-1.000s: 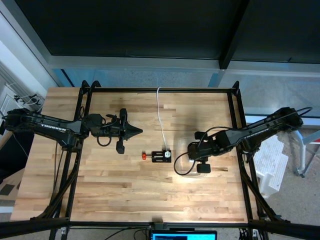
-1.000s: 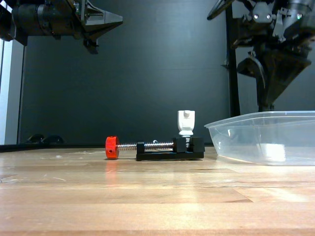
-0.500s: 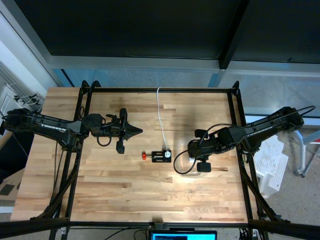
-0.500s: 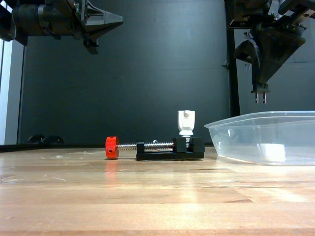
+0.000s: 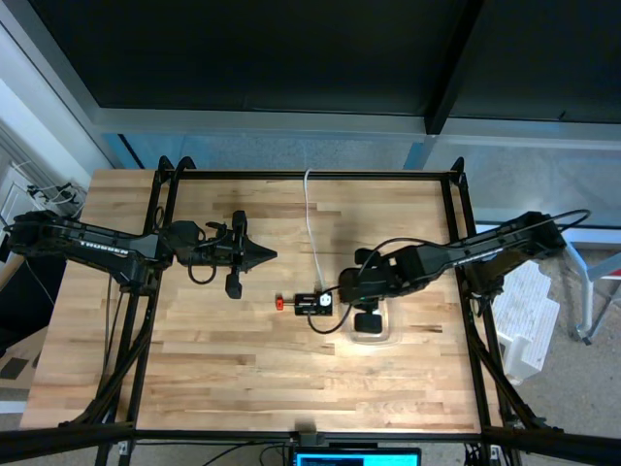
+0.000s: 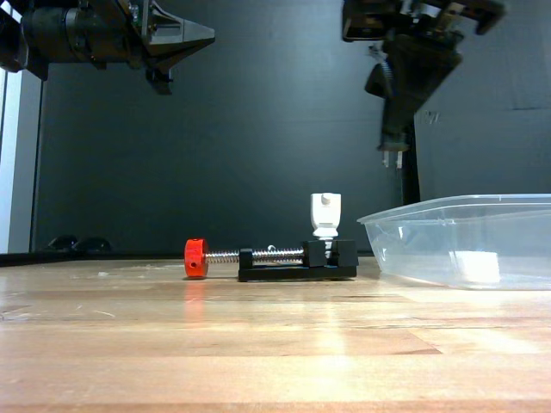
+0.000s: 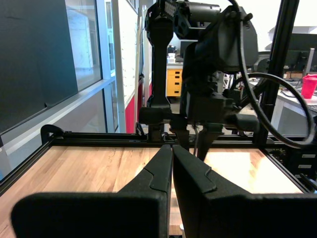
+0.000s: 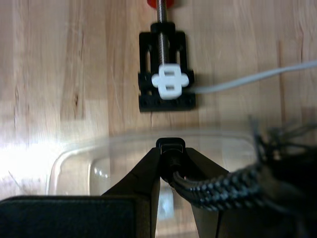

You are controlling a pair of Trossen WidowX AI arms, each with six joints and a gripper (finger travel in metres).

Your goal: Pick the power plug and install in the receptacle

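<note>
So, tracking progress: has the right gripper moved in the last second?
Yes. The right gripper, holding the power plug, moved left from above the tray toward the receptacle. The left gripper stayed high at the left.

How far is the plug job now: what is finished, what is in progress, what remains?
Done: the right gripper is shut on the power plug, held in the air, prongs down.
In hand: it hangs over the clear tray rim, beside the receptacle clamped in the black vise.
Left: align above the receptacle and push in.
The left gripper hovers apart, fingers shut.
</note>
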